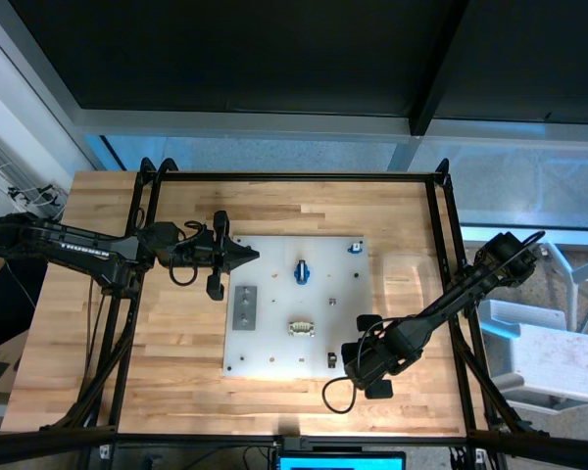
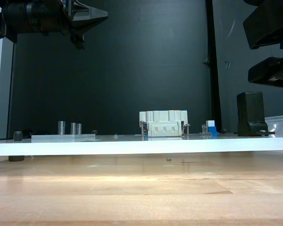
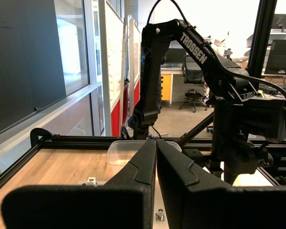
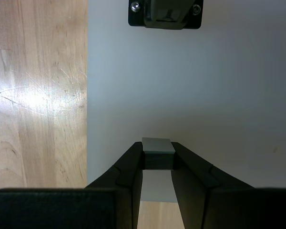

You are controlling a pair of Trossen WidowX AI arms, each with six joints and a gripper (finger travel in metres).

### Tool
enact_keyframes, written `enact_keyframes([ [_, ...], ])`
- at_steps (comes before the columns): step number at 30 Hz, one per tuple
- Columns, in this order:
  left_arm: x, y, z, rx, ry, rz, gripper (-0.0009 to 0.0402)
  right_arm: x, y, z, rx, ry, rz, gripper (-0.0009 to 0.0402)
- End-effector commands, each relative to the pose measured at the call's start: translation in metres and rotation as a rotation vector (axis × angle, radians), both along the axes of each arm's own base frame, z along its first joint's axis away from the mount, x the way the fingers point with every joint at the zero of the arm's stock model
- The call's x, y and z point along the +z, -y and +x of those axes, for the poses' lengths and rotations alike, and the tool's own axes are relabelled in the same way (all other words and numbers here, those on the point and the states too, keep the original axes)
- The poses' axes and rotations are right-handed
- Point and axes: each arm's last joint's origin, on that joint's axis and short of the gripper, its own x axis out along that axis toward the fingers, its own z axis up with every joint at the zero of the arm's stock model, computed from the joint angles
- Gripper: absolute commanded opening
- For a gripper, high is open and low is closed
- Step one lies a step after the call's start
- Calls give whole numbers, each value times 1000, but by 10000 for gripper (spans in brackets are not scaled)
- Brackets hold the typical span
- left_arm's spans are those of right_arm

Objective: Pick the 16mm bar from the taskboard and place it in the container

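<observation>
1 grey 16mm bar (image 4: 158, 144) is sitting pinched in my right gripper (image 4: 157, 150) over the taskboard's (image 4: 205, 86) edge; my left gripper (image 3: 156, 143) is hovering, pressed together, above its far-left corner.

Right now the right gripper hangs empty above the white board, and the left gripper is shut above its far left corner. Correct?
No: the right wrist view shows the right gripper shut on a small grey bar above the taskboard. The left gripper is shut above its far left corner.
</observation>
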Motion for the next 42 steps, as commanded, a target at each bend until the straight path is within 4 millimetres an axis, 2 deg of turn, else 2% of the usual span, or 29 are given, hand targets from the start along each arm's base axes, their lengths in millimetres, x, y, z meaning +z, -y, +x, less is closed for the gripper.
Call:
enact_keyframes([
  [1,0,0,0,0,0,0,0,0,0,0,-1,5,0,28],
  [8,0,0,0,0,0,0,0,1,0,0,-1,9,2,7],
  [18,0,0,0,0,0,0,0,9,1,0,-3,24,4,4],
  [38,0,0,0,0,0,0,0,71,10,-13,-4,63,30,4],
  [42,0,0,0,0,0,0,0,78,13,-15,-16,83,38,4],
])
